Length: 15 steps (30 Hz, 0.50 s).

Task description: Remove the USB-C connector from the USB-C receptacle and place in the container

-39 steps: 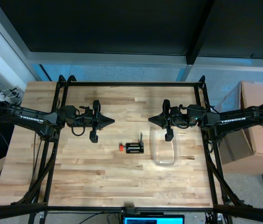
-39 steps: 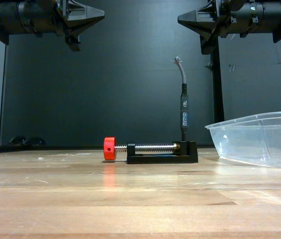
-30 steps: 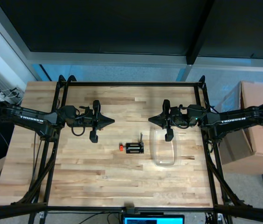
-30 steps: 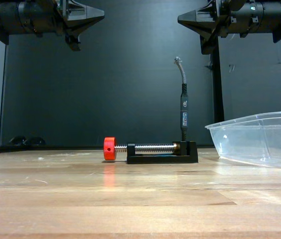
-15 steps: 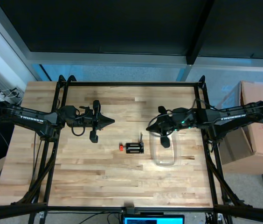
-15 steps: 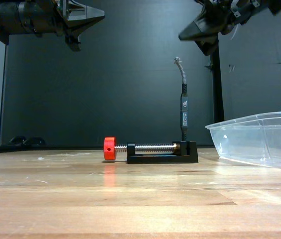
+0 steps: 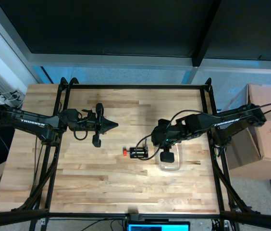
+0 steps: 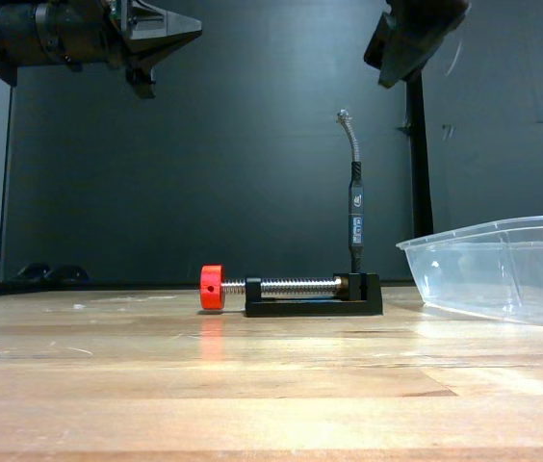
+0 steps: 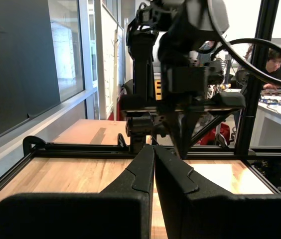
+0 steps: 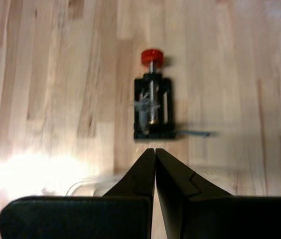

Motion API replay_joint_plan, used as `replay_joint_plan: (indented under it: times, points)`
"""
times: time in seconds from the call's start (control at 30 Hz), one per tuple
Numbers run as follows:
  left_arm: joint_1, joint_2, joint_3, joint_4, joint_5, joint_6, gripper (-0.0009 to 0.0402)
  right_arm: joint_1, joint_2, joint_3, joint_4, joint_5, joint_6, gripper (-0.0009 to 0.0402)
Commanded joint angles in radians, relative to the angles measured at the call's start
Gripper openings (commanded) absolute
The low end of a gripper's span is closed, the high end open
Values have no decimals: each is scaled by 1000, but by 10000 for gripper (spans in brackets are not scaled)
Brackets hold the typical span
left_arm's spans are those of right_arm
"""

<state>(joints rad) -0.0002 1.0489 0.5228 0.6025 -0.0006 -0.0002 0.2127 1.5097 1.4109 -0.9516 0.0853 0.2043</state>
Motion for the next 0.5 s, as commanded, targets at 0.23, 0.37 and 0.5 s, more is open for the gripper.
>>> replay_joint_plan:
  times: [0.23, 0.37, 0.5]
  points:
    - [0, 0, 0, 0, 0, 0, 0, 4, 160, 219, -202, 2, 26, 96]
    - [0, 0, 0, 0, 0, 0, 0, 4, 201, 264, -219, 0, 26, 162]
    - [0, 0, 0, 0, 0, 0, 0, 4, 213, 267, -219, 1, 26, 210]
